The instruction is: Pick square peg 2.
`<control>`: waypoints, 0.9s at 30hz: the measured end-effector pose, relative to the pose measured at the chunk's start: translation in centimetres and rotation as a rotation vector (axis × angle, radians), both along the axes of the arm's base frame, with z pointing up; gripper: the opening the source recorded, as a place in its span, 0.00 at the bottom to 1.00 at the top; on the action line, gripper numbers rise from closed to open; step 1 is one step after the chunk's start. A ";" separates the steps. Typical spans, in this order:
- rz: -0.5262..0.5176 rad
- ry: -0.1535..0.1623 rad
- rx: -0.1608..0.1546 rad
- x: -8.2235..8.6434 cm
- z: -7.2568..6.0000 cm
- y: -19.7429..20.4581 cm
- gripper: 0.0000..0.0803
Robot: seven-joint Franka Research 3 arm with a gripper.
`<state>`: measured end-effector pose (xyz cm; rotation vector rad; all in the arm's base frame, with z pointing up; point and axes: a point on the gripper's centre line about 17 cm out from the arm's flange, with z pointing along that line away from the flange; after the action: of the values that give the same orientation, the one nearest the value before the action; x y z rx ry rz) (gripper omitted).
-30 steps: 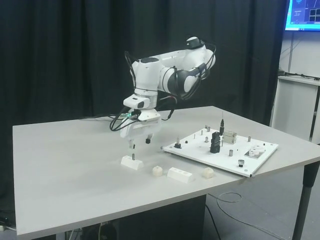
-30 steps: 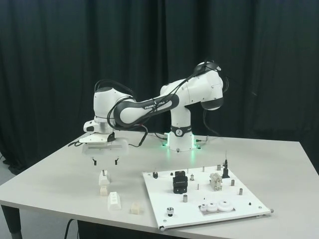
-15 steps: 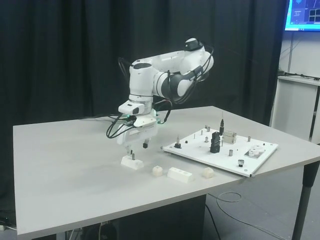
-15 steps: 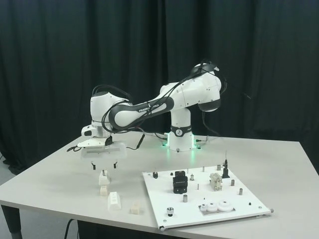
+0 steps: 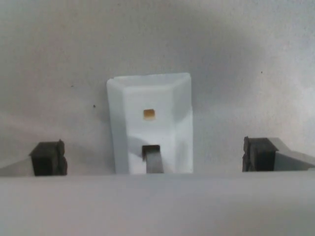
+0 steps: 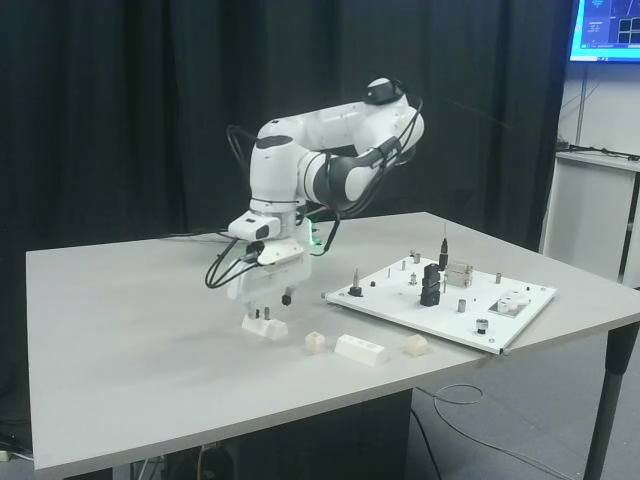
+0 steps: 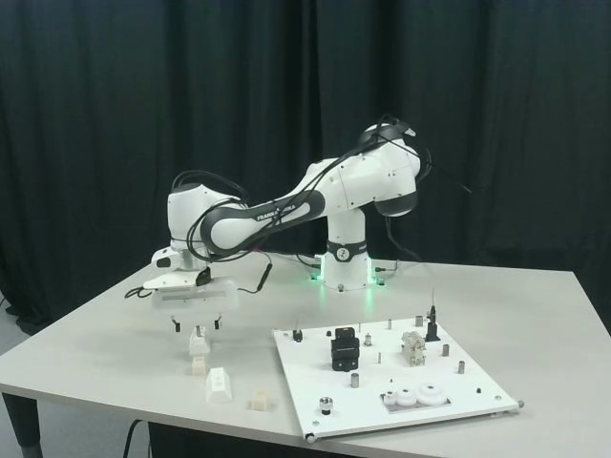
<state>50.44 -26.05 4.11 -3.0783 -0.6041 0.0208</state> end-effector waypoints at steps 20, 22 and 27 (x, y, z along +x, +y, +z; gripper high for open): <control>-0.002 0.015 0.010 -0.1 -1.6 -1.0 1.00; 0.003 0.016 0.010 -0.1 -1.6 -1.1 1.00; 0.007 0.016 0.009 -0.1 -1.7 -1.2 0.85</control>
<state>50.29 -27.23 2.44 -3.0644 -0.6127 0.0420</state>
